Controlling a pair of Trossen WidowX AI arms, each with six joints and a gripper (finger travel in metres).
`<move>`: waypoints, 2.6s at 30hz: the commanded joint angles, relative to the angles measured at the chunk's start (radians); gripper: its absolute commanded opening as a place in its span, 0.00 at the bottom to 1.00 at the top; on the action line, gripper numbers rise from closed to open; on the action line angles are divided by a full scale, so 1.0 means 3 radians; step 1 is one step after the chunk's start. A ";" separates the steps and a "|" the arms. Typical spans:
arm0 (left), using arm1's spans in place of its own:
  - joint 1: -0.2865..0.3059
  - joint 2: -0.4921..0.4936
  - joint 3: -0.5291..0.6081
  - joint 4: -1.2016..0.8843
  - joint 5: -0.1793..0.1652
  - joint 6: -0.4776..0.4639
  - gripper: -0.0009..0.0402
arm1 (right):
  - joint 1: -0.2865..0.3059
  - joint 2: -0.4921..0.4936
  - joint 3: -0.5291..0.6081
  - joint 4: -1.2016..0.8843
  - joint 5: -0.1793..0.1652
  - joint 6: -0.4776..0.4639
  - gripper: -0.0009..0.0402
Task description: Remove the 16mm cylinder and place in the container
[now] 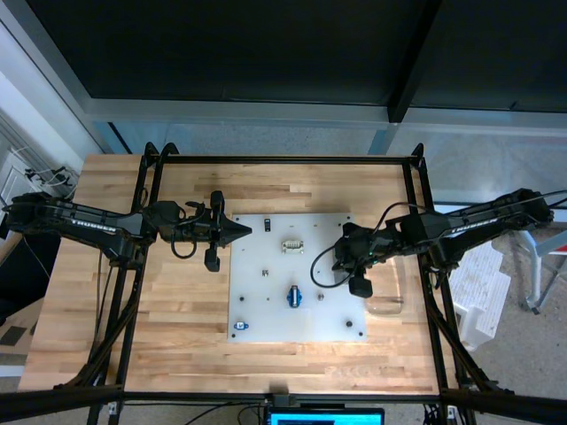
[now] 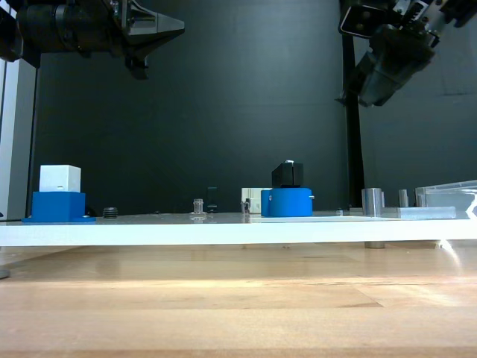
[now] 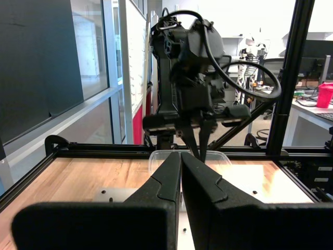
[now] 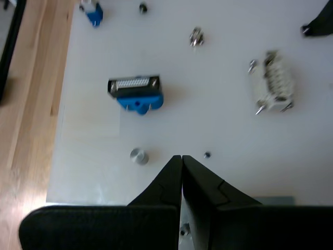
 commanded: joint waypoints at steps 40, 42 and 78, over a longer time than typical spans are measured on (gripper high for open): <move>0.0000 0.0001 0.0000 0.0001 0.0000 0.0000 0.02 | 0.0403 0.1920 0.1307 -0.0966 0.0145 0.0336 0.52; 0.0001 0.0001 0.0000 0.0001 0.0000 0.0000 0.02 | 0.0416 0.1958 0.1306 -0.0956 0.0146 0.0351 0.51; 0.0000 0.0001 0.0000 0.0001 0.0000 0.0000 0.02 | 0.0481 0.2106 0.1212 -0.0726 0.0149 0.0427 0.16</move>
